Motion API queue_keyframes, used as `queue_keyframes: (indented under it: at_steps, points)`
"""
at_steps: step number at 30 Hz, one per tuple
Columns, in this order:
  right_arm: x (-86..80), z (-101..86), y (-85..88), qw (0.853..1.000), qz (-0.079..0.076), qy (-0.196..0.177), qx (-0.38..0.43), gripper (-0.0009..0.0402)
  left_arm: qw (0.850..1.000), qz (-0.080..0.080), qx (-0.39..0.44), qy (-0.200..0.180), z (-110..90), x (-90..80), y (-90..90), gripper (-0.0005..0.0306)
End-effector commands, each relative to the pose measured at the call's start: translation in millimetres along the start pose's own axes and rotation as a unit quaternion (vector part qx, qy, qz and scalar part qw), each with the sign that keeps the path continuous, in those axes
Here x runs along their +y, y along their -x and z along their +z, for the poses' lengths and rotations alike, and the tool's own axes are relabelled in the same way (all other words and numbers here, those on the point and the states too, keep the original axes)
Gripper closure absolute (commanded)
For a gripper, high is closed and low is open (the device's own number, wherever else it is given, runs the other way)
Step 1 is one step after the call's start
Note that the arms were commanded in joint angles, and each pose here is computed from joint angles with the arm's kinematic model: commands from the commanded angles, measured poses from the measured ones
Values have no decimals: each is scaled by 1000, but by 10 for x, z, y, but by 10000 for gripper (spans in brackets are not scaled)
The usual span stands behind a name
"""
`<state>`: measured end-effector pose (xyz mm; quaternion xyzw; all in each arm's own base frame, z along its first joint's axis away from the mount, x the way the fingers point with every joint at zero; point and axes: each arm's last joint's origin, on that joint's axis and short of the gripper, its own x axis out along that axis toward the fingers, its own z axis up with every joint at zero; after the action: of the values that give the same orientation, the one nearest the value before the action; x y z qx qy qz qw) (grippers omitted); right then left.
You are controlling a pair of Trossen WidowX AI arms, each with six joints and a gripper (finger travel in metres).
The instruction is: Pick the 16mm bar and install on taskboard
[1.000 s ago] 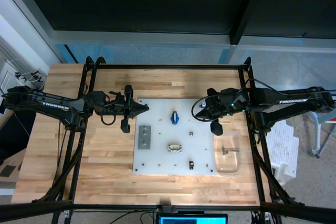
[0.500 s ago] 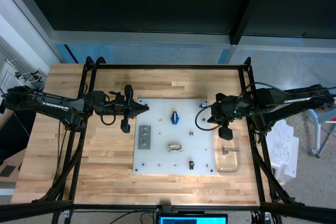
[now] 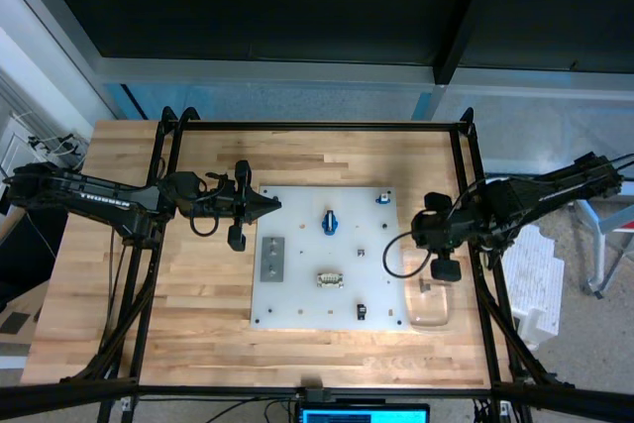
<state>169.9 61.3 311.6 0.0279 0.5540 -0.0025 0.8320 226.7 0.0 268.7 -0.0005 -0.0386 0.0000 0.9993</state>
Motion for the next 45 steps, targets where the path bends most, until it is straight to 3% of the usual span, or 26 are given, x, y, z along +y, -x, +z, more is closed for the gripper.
queue_keyframes:
  at_steps: [1, 5, 21, 32, 37, 41, 45]
  points:
    - [77, -15, -19, 1000, -1, 2, 19, 394, 1000, 0, 0, 0, -1, 1, -1, 300]
    - [179, -51, -47, 999, 1, 3, 36, 394, 1000, 0, 0, 0, -1, 0, -1, 300]
    - [572, -148, -313, 992, -27, 48, 118, 393, 1000, 0, 0, 0, -1, 1, -1, 300]
    - [633, -249, -380, 991, -30, 42, 125, 390, 1000, 0, 0, 0, -1, 0, -1, 300]
    - [626, -272, -416, 991, -39, 29, 126, 361, 1000, 0, 0, 0, -1, 1, -1, 300]
    - [644, -284, -447, 991, -58, 32, 119, 317, 1000, 0, 0, 0, -1, 0, -1, 300]
    - [671, -302, -487, 989, -63, 40, 126, 265, 1000, 0, 0, 0, -1, 1, -1, 300]
